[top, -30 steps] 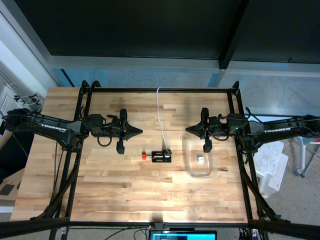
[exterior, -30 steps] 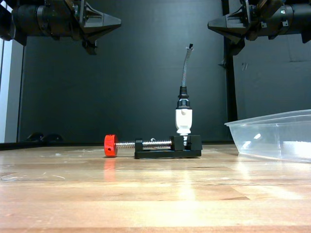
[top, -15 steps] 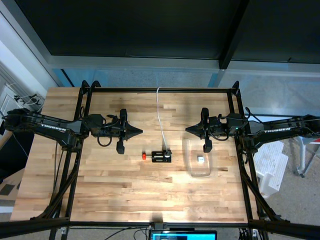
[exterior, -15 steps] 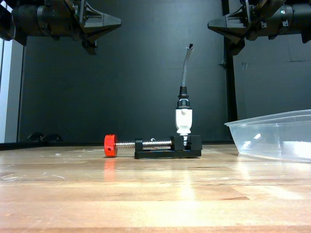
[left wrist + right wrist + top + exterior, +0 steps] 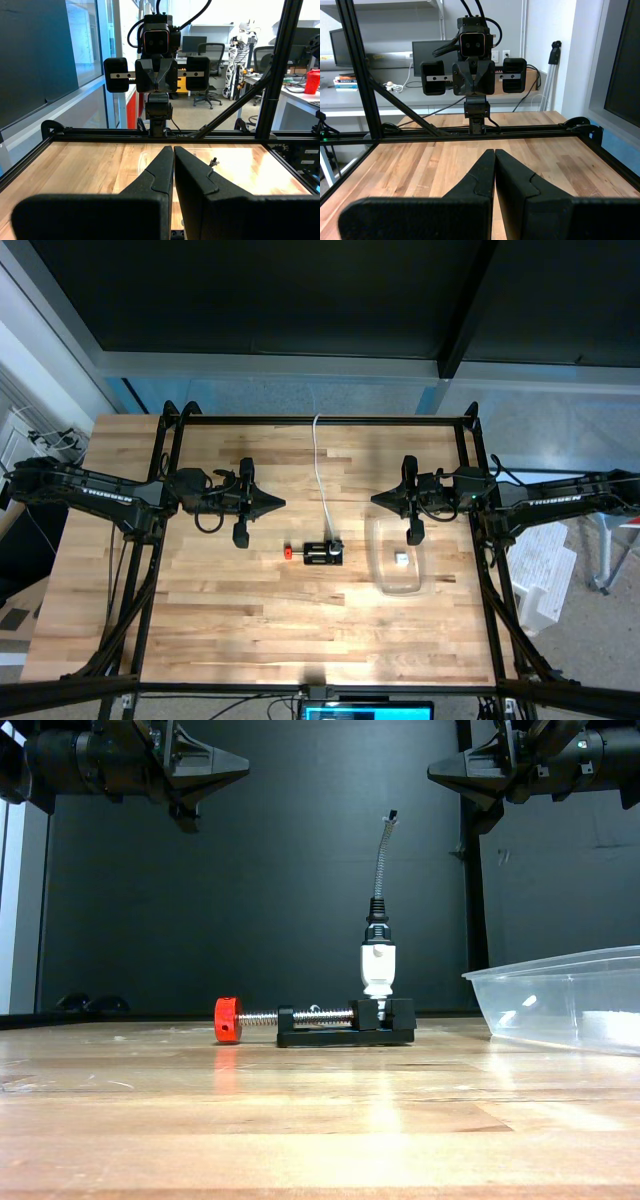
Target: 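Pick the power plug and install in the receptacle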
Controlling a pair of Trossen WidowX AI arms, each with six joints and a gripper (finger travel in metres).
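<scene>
The receptacle (image 5: 377,967), a small white block, stands upright in a black mini-vise (image 5: 322,553) with a red-orange knob (image 5: 227,1019) near the table's middle. Its white cable (image 5: 320,465) runs to the back edge. I cannot make out the power plug in any view. My left gripper (image 5: 283,503) hovers high, left of the vise, shut and empty, its tips meeting in the left wrist view (image 5: 173,148). My right gripper (image 5: 373,500) hovers high, right of the vise, also shut and empty (image 5: 494,151). Both point inward at each other.
A clear plastic tray (image 5: 400,585) lies right of the vise, below the right gripper, holding a small white cube (image 5: 401,558). A black frame (image 5: 320,420) borders the wooden table at the back and sides.
</scene>
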